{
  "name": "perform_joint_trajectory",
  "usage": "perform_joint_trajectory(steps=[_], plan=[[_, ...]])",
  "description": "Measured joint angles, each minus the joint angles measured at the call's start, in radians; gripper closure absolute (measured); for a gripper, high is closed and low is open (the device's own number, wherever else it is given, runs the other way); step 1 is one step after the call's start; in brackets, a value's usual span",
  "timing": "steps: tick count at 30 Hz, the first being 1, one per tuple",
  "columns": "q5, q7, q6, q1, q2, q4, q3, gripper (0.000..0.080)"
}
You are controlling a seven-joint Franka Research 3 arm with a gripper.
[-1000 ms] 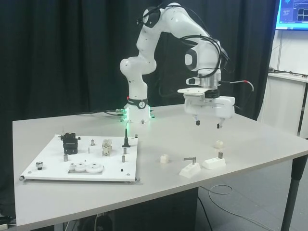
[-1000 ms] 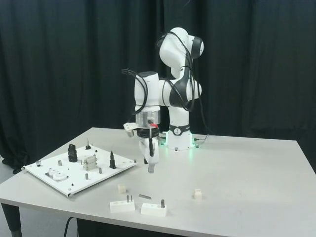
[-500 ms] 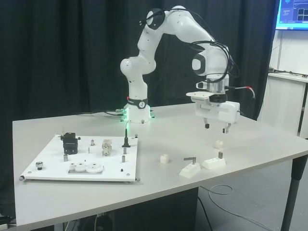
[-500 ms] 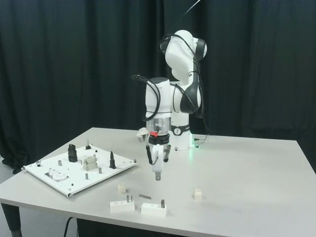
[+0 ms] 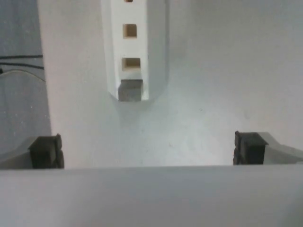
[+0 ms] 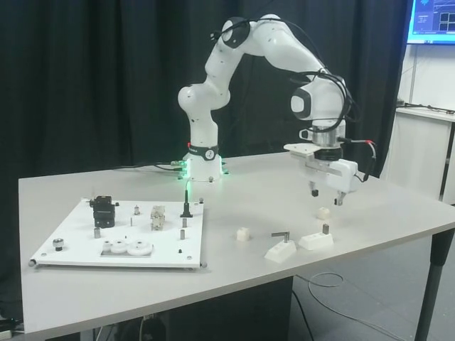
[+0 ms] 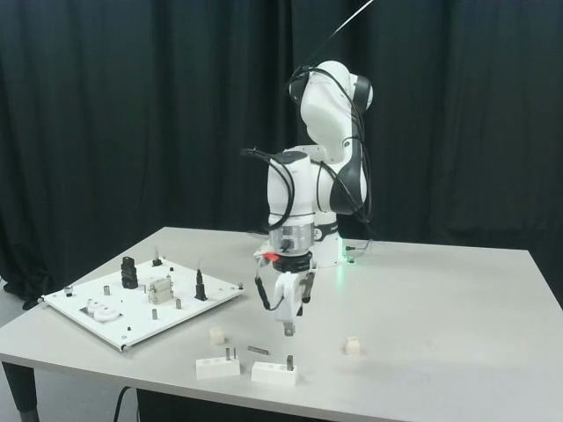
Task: Pick square peg 4.
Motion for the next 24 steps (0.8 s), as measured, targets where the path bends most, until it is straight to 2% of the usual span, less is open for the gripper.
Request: perform_joint_trajectory(steps=[11, 24], plan=[[0.055, 0.008, -0.004, 0.0, 0.089, 0.075, -0.025, 0.0003], [0.071, 0.008, -0.077, 0.0, 0.182, 0.168, -0.03, 0.0003]])
